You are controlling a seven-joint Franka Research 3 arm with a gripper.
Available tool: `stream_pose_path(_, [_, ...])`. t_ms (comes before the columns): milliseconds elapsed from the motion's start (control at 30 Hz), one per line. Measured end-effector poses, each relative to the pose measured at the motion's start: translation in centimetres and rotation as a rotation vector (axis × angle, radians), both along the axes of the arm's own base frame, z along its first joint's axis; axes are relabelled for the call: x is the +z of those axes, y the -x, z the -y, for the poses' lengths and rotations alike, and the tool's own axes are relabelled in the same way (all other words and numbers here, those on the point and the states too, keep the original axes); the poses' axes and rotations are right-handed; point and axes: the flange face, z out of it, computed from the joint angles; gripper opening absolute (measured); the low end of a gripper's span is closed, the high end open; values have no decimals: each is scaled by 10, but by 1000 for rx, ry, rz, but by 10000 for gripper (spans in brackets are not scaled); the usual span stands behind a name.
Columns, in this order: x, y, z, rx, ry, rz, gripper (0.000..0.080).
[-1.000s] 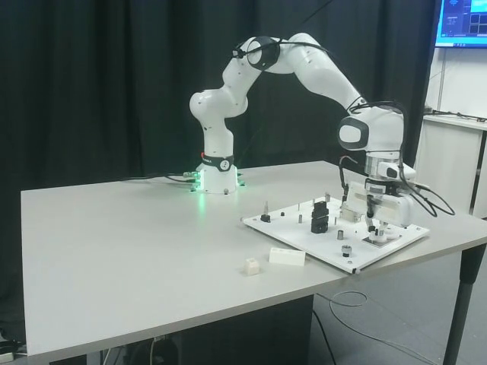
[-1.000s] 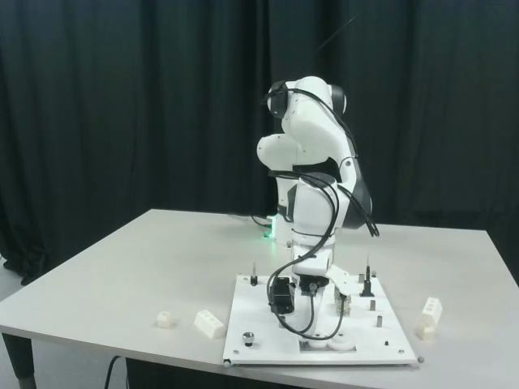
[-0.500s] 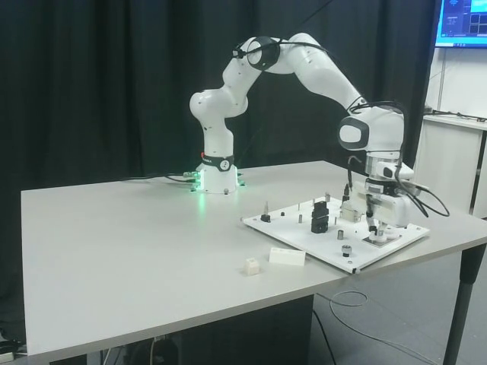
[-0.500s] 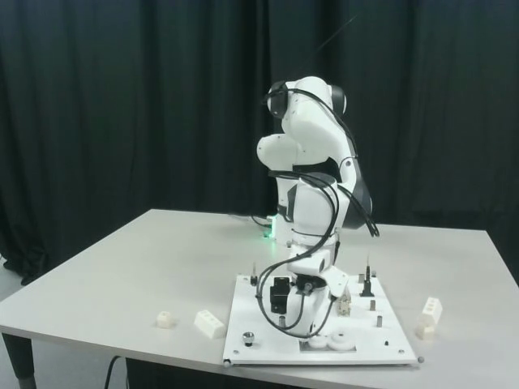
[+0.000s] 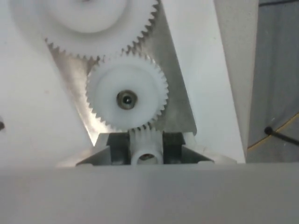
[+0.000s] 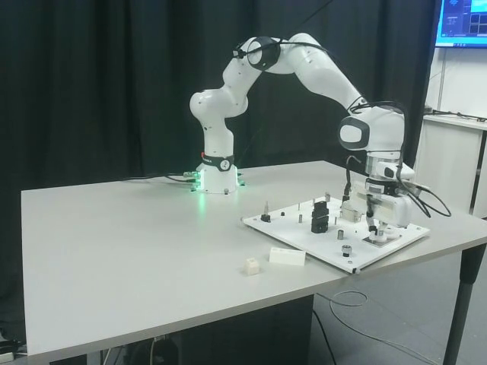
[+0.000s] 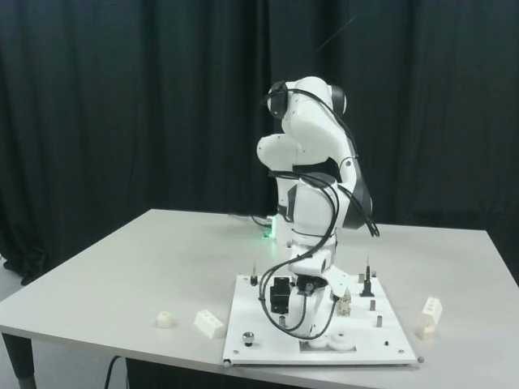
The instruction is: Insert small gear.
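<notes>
**Small gear at the mesh point: seating step of the insertion**

Wrist view. The small gear [image 5: 145,145] sits between the fingertips of the tool [image 5: 145,156], its teeth touching those of the middle gear [image 5: 126,97] directly ahead of the tool. The middle gear is already on its peg and meshes in turn with the large gear [image 5: 88,23] farther ahead. All three lie over a grey metal plate [image 5: 170,74] set into the white board [image 5: 28,107]. The fingers appear drawn in and clamped on the small gear's sides, though most of each finger is hidden. Judged from this, the step in hand is the final seating. The next move calls for a straight press down, perhaps with a slight twist so the teeth interlock and do not ride on one another.

First room view. The tool [image 6: 374,226] stands low over the far corner of the board [image 6: 304,232], which rests on the grey worktop [image 6: 122,236]. The gear itself is too small to make out here.

Second room view. The tool [image 7: 318,324] points down at the board's near edge, with two white gears [image 7: 339,342] just beside it. Whether the small gear is fully down cannot be told.
</notes>
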Motion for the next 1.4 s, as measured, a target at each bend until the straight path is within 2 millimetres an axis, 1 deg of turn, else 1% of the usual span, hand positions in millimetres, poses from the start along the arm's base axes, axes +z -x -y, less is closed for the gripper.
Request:
stream_pose_path(433, [0, -2, 0, 166, 16, -31, 143])
stream_pose_path(633, [0, -4, 0, 154, 17, -41, 143])
stream_pose_path(867, [0, -6, 0, 29, 11, -41, 143])
stream_pose_path(1033, [1, -7, 1, -7, 7, -44, 143])
stream_pose_path(1167, [1, -8, 1, 4, 6, -50, 143])
stream_pose_path(1400, [1, -9, 2, 123, 2, -71, 143])
